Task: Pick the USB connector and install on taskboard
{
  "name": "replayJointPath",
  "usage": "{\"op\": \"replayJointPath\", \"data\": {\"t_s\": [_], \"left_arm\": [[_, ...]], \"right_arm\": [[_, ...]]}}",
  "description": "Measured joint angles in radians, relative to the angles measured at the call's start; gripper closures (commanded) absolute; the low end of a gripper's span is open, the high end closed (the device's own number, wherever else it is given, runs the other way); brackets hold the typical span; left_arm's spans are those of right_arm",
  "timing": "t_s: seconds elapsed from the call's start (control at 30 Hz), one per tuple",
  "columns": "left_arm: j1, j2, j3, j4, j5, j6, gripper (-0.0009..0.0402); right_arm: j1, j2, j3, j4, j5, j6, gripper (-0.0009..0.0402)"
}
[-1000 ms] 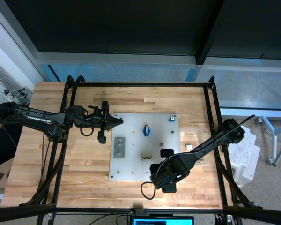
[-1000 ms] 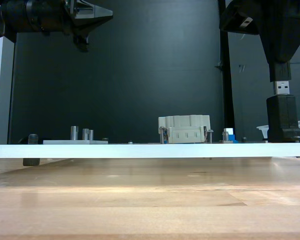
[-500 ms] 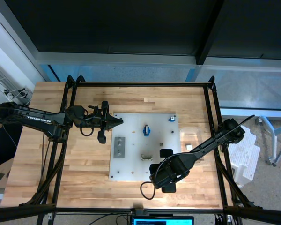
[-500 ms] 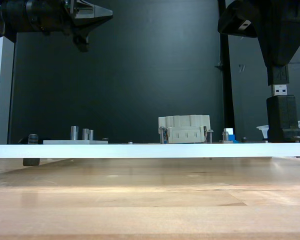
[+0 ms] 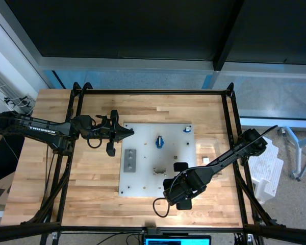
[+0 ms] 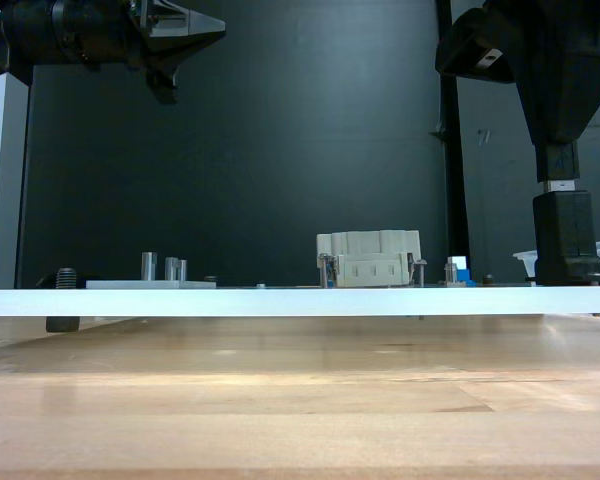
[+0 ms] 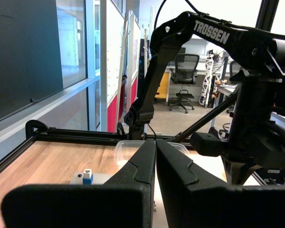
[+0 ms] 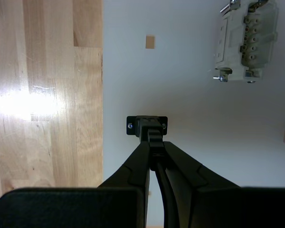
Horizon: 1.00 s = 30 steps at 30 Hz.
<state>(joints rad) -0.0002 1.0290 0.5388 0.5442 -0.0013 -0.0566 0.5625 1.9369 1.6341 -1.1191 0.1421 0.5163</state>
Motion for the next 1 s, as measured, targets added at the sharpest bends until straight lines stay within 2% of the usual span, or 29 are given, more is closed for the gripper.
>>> {"op": "replayJointPath", "data": {"t_s": [0.17, 1.0], "left_arm": [[0.0, 0.0, 0.0, 0.0, 0.0, 0.0, 0.0393], [0.0, 0.0, 0.0, 0.0, 0.0, 0.0, 0.0393]], "right_arm": [[0.0, -0.006, -0.043, 0.046, 0.002, -0.002, 0.0393], [0.0, -0.014, -0.047, 0.049, -0.003, -0.002, 0.0392]]}}
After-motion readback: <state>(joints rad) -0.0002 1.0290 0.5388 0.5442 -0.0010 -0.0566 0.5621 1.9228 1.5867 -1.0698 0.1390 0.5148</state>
